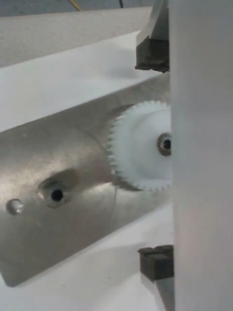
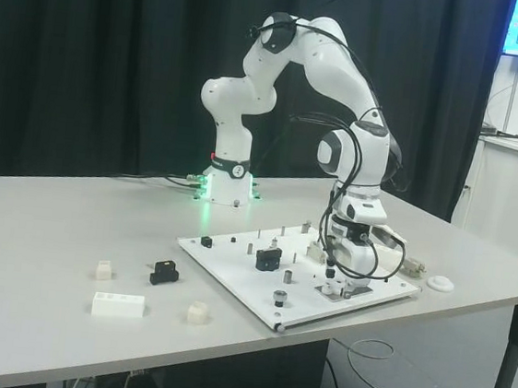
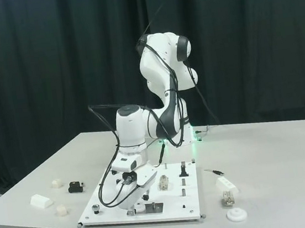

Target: Remove medium gear.

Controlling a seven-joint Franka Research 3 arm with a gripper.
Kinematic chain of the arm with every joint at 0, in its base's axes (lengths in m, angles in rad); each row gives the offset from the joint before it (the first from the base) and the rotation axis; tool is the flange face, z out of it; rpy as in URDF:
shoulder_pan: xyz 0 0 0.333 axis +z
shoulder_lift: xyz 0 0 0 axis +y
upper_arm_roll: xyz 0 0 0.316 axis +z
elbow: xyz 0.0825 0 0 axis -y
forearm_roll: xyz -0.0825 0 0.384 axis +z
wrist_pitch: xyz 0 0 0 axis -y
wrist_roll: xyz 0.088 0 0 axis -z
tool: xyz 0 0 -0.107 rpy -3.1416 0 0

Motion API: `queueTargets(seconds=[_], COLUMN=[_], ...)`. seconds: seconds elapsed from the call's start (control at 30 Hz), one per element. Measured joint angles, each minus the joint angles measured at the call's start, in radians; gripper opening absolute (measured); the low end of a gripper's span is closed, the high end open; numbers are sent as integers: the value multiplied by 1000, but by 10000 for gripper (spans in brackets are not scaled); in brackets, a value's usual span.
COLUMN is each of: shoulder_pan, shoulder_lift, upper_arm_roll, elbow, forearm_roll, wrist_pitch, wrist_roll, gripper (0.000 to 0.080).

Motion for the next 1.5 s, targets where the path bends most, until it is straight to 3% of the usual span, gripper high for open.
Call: queueTargets(seconds=[0.33, 0.37, 0.4, 0.43, 0.57, 0.6, 1.0, 1.5], shoulder_pan=[0, 0, 0, 0, -1, -1, -1, -3], shoulder_lift=[1, 1, 2, 3, 8, 8, 9, 24], upper_arm_roll=[2, 2, 2, 2, 1, 1, 1, 1], elbow=[-7, -7, -6, -5, -3, -2, -1, 36], forearm_roll=[0, 0, 0, 0, 0, 0, -2, -19], wrist_pitch=[3, 4, 10, 16, 35, 35, 38, -15], wrist_roll=[8, 9, 9, 9, 9, 9, 6, 6], gripper=[800, 712, 712, 530, 530, 394, 398, 398])
